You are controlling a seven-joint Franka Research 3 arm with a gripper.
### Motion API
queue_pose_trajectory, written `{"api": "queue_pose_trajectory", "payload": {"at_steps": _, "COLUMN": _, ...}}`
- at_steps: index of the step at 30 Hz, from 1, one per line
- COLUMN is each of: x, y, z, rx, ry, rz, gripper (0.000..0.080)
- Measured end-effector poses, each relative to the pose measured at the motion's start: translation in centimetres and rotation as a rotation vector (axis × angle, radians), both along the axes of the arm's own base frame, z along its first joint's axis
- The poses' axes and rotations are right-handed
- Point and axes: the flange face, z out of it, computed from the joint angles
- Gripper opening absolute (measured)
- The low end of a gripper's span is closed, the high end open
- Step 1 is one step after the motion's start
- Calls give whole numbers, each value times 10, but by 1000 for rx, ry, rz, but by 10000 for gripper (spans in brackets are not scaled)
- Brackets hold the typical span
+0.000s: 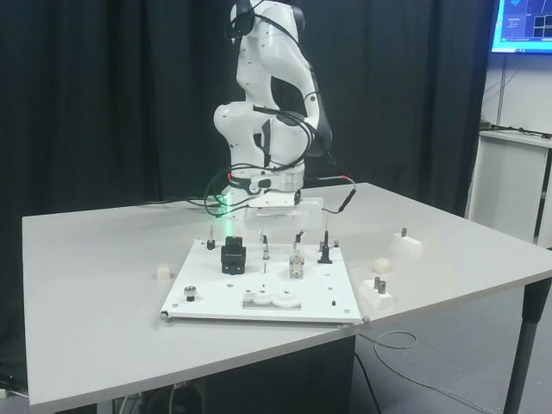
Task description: Insert round peg 2.
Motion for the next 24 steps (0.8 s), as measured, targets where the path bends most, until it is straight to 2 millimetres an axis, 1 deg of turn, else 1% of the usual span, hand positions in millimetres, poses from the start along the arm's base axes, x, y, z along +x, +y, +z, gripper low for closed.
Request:
{"api": "queue_pose_trajectory", "payload": {"at_steps": 5, "x": 1, "y": -1, "z": 4, "rx": 5, "ry": -1, "rz": 1, "gripper": 800}}
{"api": "queue_pose_trajectory", "payload": {"at_steps": 11, "x": -1, "y": -6, "z": 17, "rx": 8, "ry": 16, "rz": 20, "gripper": 800}}
{"api": "queue_pose_trajectory", "payload": {"at_steps": 16, "x": -5, "y": -15, "z": 33, "rx": 13, "ry": 35, "rz": 37, "gripper": 800}}
{"api": "queue_pose_trajectory", "payload": {"at_steps": 24, "x": -13, "y": -32, "z": 67, "rx": 18, "ry": 57, "rz": 64, "gripper": 800}}
